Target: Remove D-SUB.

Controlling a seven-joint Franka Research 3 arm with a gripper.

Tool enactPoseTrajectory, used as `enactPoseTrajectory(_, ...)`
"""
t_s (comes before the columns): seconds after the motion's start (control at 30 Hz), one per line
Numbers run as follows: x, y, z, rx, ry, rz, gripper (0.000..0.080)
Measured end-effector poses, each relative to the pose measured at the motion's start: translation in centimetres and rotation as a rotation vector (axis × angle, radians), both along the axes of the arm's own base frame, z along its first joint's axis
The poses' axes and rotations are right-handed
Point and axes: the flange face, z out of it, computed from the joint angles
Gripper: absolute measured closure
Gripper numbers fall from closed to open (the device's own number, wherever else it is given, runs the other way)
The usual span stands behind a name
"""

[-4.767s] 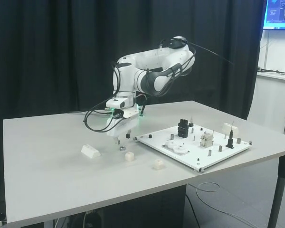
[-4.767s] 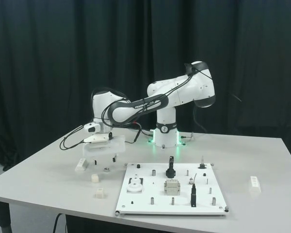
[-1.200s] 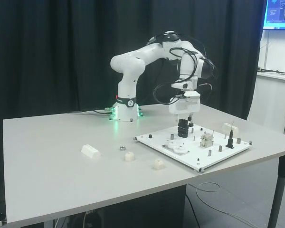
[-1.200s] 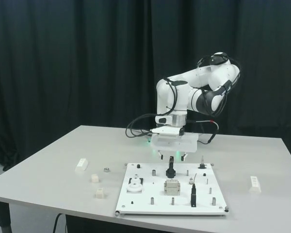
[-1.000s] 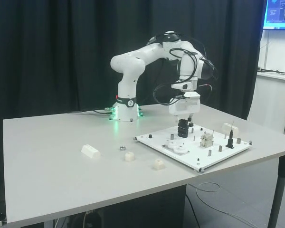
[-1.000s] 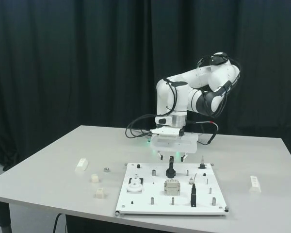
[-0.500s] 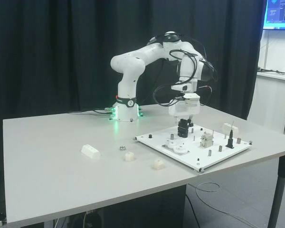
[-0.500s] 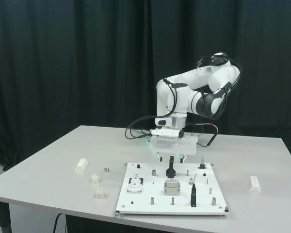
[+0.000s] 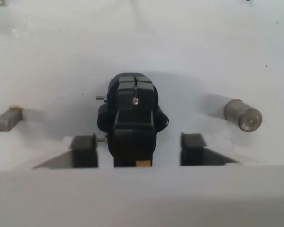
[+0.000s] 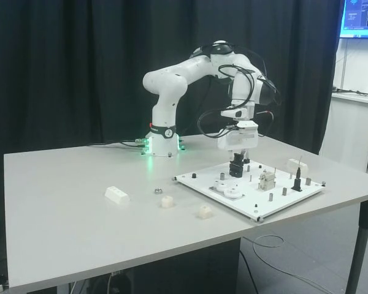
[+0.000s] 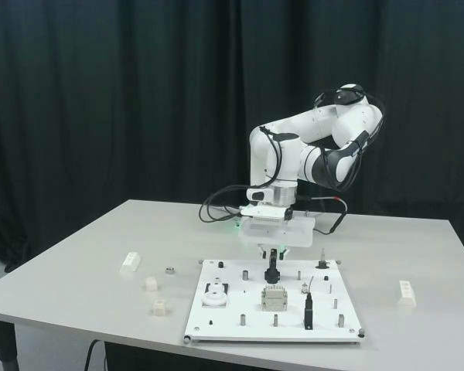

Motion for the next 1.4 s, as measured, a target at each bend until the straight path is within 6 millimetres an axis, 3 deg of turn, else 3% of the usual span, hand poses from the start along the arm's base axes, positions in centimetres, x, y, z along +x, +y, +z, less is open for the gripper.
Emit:
enactPoseTrajectory(0.03,0.0,0.0,0.0,0.000,0.000,0.000,0.0438)
enactPoseTrajectory(0.2,0.1,-0.2,0.0,0.002,0.001,0.004,0.0438)
enactPoseTrajectory(0.23,0.1,-0.1,0.0,0.009,-0.001,0.003,0.0602)
enactPoseTrajectory(0.53,0.2,-0.3,0.5,0.023,-0.004,0.005,0.0602)
enactPoseTrajectory(0.57,0.2,-0.3,0.6,0.025,-0.005,0.009,0.0647)
enactPoseTrajectory(1.07,0.3,-0.8,3.1,0.049,0.011,0.015,0.0647)
enactPoseTrajectory(1.4,0.3,-0.9,3.6,0.051,0.012,0.019,0.0650)
